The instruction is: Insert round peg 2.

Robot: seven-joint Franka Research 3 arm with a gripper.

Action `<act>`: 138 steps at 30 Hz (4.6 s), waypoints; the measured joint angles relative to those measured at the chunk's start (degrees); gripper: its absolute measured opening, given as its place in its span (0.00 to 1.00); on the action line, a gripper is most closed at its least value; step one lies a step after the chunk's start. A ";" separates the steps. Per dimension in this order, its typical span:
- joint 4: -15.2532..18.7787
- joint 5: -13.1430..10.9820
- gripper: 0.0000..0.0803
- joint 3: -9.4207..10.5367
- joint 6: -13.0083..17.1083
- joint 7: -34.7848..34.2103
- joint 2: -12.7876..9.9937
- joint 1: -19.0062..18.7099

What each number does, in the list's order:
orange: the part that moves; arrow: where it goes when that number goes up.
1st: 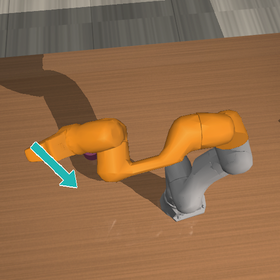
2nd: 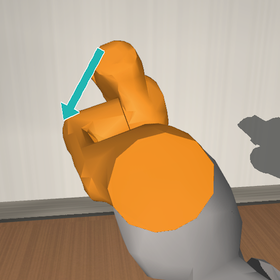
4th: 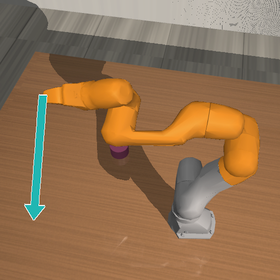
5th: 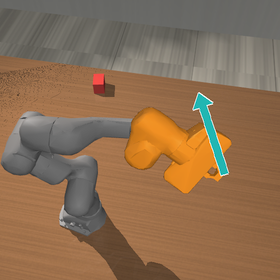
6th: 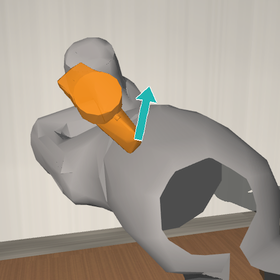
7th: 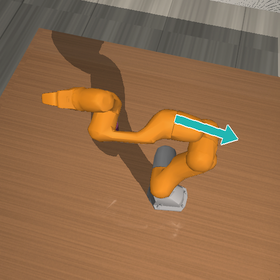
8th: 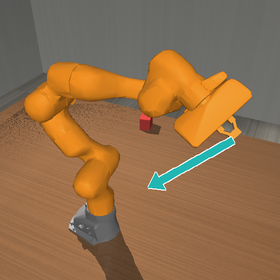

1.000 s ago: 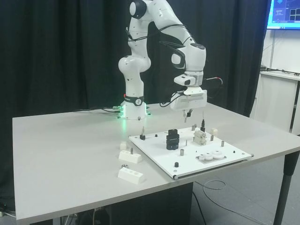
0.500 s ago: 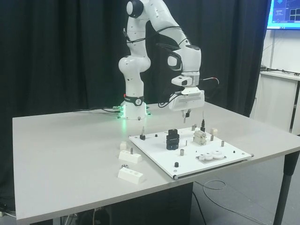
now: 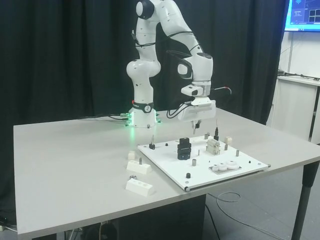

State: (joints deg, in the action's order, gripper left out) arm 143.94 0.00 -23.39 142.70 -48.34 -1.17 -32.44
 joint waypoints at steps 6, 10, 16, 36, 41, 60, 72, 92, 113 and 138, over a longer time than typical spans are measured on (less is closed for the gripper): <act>0.29 -1.03 0.09 1.08 0.42 -1.02 -1.32 -0.09; 0.55 -1.79 0.09 2.14 0.91 -2.13 -2.26 -0.12; 1.01 -1.85 0.09 3.50 1.30 -3.85 -3.20 -0.12; 1.46 -1.77 0.09 4.64 1.08 -5.26 -3.51 -0.08; 1.46 -1.53 0.09 4.37 1.09 -5.26 -3.37 0.12; 1.46 -0.60 0.09 3.94 1.24 -5.11 -3.39 2.09; 1.46 -0.60 0.09 4.04 2.63 -5.00 -3.62 2.07; 1.37 -0.84 0.09 4.73 4.83 -4.98 -5.41 2.03; 1.35 -1.30 0.09 5.48 4.82 -5.02 -5.34 2.21; 1.25 -1.06 0.09 5.45 6.50 -4.78 -5.72 3.82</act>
State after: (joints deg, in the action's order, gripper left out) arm 145.19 -1.07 -17.94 149.20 -53.12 -6.89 -28.62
